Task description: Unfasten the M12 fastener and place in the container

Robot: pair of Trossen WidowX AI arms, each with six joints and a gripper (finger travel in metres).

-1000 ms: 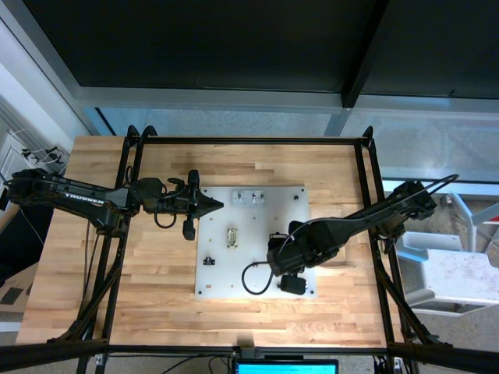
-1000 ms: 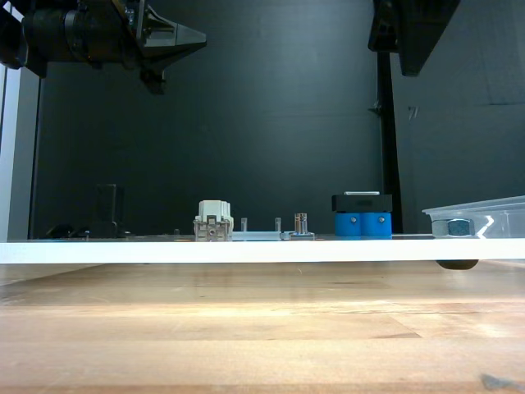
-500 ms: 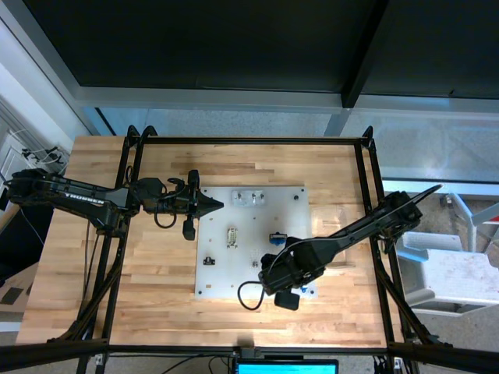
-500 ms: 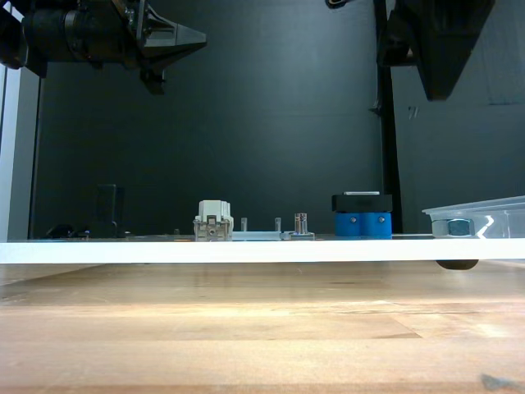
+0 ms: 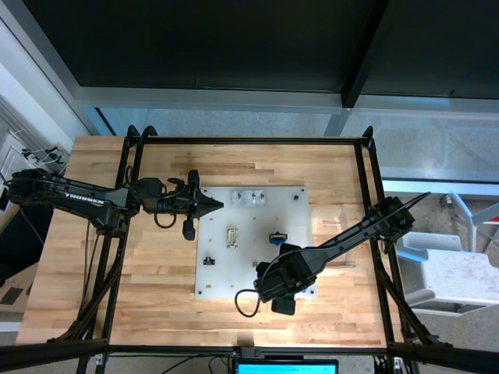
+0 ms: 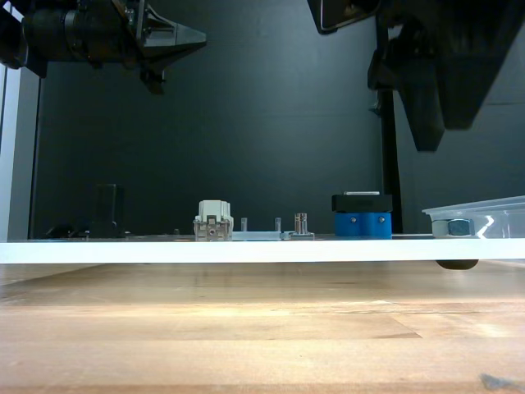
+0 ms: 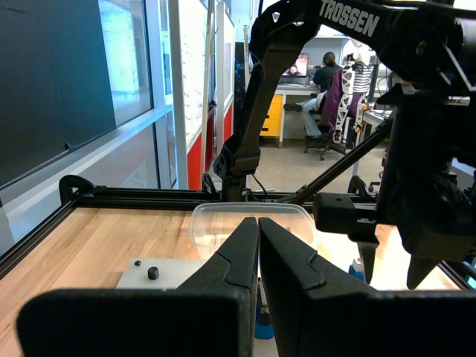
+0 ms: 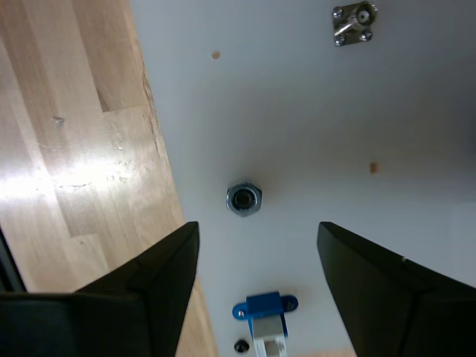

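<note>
Progress nil: small silver nut (image 8: 233, 199) sits on its black stud (image 8: 244, 200) at the white board's (image 8: 335, 111) five o'clock. My right end effector (image 8: 258, 224) hovers above, wide open, empty; left end effector (image 7: 258, 223) closed, ten o'clock.

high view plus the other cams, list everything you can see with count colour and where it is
wooden table: 1, light wood, under everything
flat white board: 1, white, table centre
small silver M12 nut: 1, silver, on its stud near the board's near right edge, not in the tray
clear plastic tray: 1, see-through, just off the board's right edge
blue-and-black block: 1, blue with black top, right of mid-board
beige connector: 1, beige, mid-board
short silver post: 1, silver, mid-board
small black post: 1, black, far right corner
left gripper: 1, black, shut, raised at the board's far left edge
right gripper: 1, black, open, high above the nut
</note>
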